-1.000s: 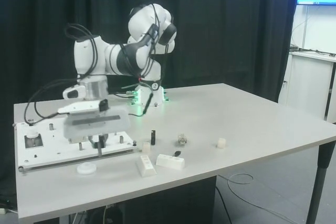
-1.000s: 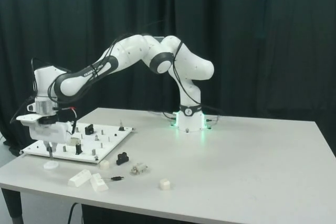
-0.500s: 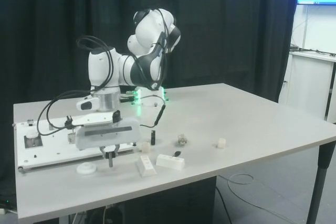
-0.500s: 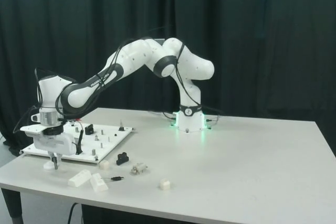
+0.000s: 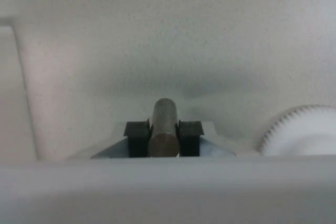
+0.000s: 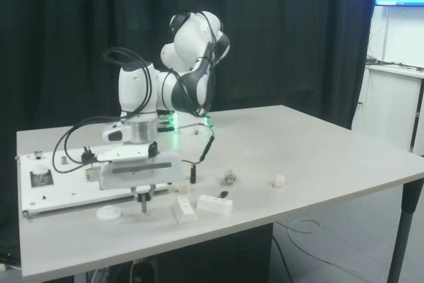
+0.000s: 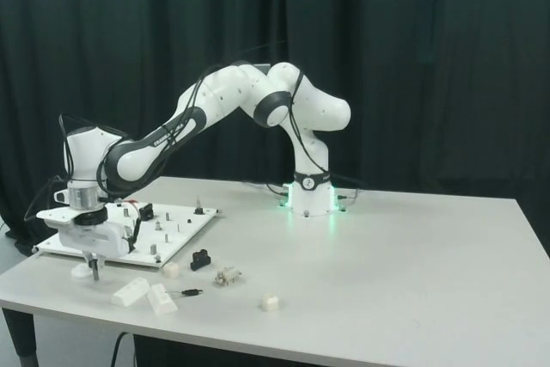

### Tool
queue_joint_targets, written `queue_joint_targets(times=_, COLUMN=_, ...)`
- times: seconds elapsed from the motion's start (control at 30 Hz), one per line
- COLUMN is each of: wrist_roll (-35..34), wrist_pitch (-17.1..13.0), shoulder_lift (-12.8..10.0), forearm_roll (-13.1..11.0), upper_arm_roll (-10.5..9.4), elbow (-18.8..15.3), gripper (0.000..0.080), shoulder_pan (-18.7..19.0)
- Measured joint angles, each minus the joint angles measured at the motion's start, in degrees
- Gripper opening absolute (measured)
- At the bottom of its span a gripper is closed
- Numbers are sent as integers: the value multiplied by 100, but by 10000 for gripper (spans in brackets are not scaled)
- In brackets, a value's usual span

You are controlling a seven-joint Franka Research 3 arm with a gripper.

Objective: Place round peg 3.

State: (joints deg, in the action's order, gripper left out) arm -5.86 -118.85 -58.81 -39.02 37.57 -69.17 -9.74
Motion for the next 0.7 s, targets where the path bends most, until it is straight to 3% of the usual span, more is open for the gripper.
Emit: queue_joint_targets(times=0.7, wrist_roll=-75, wrist_pitch=-12, shoulder_lift=-29, forearm_roll=37, upper_arm_roll=-92, elbow=-91, gripper=113, shoulder_pan=38)
